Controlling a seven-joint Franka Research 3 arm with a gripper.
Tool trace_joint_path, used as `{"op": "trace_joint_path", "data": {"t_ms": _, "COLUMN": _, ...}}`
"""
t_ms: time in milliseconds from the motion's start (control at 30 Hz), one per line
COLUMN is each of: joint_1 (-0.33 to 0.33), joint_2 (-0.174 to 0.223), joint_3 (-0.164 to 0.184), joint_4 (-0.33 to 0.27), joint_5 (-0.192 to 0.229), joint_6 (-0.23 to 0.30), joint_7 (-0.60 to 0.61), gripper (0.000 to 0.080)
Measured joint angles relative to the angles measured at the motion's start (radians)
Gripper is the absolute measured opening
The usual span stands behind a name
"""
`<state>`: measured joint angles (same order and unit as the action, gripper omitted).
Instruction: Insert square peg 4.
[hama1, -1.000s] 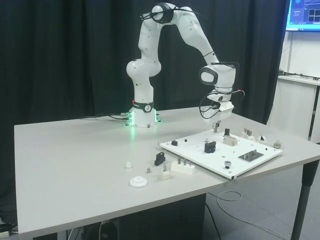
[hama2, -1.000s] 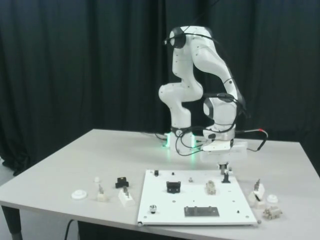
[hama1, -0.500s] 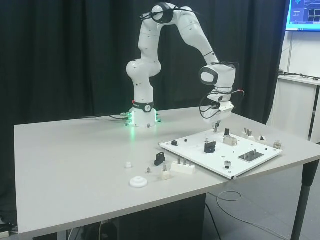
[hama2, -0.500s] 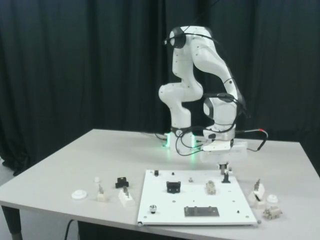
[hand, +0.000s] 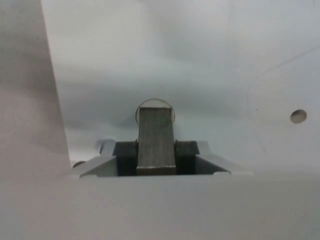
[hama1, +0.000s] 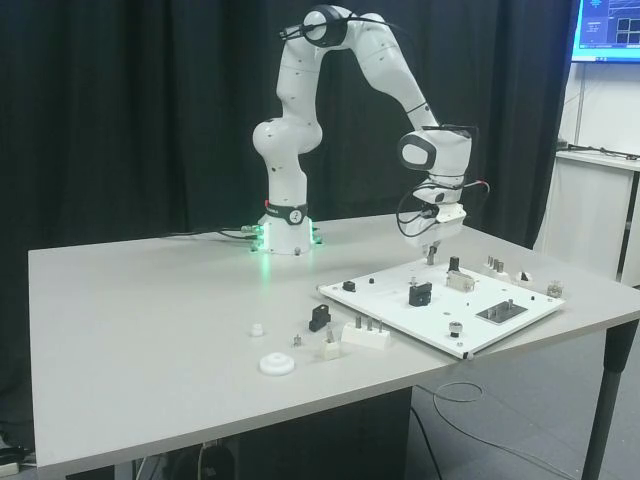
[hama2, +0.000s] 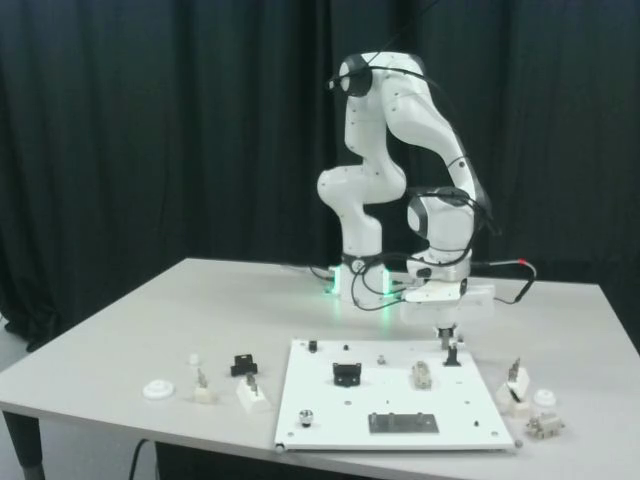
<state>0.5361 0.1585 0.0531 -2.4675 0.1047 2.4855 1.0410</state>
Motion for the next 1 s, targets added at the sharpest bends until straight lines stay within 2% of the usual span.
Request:
{"op": "trace_joint_path", "data": {"t_ms": 500, "joint_1": 0.000, "joint_2": 0.004, "joint_3": 0.002, "joint_4": -0.003, "joint_5": -0.002, "joint_6": 0.008, "joint_7": 0.011, "gripper": 0.0154}}
{"op": "trace_joint_path", "data": {"t_ms": 1000, "joint_1": 0.000, "joint_2": 0.003, "joint_3": 0.006, "joint_4": 0.000, "joint_5": -0.031, "joint_6": 0.009, "joint_7": 0.011, "gripper": 0.0154}}
